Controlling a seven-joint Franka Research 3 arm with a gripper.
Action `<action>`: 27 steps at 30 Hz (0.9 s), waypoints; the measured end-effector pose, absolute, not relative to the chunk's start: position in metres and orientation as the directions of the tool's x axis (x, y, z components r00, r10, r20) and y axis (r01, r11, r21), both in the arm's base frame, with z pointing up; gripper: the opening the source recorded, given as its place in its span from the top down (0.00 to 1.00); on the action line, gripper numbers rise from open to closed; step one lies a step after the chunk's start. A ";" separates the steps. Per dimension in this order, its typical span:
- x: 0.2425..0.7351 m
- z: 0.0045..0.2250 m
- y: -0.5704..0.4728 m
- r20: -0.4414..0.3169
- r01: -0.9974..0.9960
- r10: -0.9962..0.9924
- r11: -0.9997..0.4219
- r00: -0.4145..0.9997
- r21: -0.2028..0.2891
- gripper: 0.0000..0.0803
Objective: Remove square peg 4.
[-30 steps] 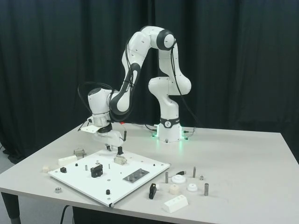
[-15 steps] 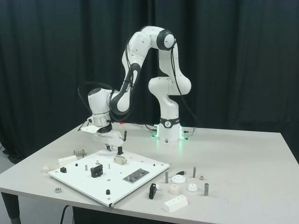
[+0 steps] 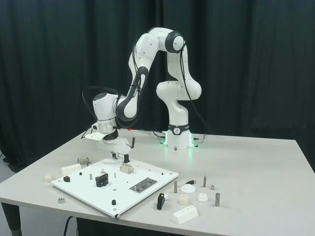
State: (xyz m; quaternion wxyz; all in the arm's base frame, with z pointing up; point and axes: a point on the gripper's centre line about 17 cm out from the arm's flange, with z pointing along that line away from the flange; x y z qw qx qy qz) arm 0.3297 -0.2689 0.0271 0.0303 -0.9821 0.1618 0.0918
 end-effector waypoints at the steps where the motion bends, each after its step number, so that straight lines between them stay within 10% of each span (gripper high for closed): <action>1: 0.330 0.027 -0.269 -0.191 -0.321 -0.310 -0.947 0.931 -0.029 0.88; 27: 0.330 0.027 -0.270 -0.192 -0.383 -0.374 -0.924 0.907 -0.012 0.88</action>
